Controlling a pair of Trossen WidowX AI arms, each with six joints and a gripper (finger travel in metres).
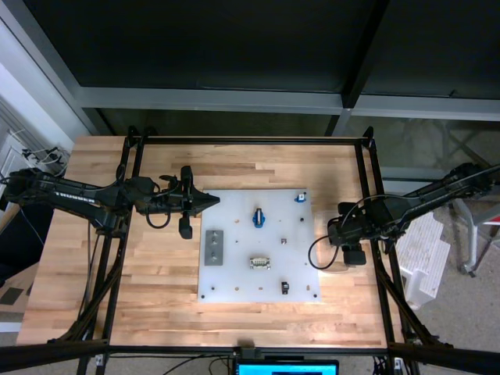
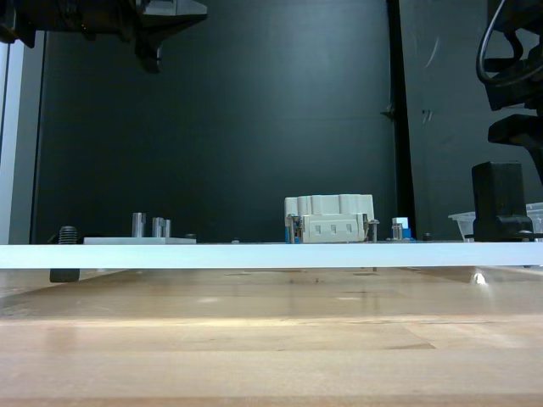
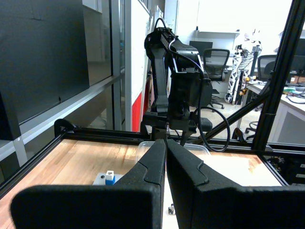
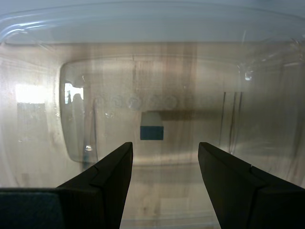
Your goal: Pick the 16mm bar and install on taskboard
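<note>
Saw fingers (image 4: 112, 174) of right gripper (image 4: 165, 148) spread apart, nothing between. Hung over clear tray (image 4: 267, 71). Spotted bar (image 4: 151, 126) lying loose on tray floor, ahead of fingertips, untouched, off board. Found left gripper (image 3: 165, 145) fingers pressed together, empty; hovered high over white board (image 1: 234, 273) left edge.

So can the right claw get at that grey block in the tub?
Probably yes: the right claw hangs open above the clear tub, where the grey block lies free, seemingly uncovered. The left claw, shut, is at the left edge of the board.
</note>
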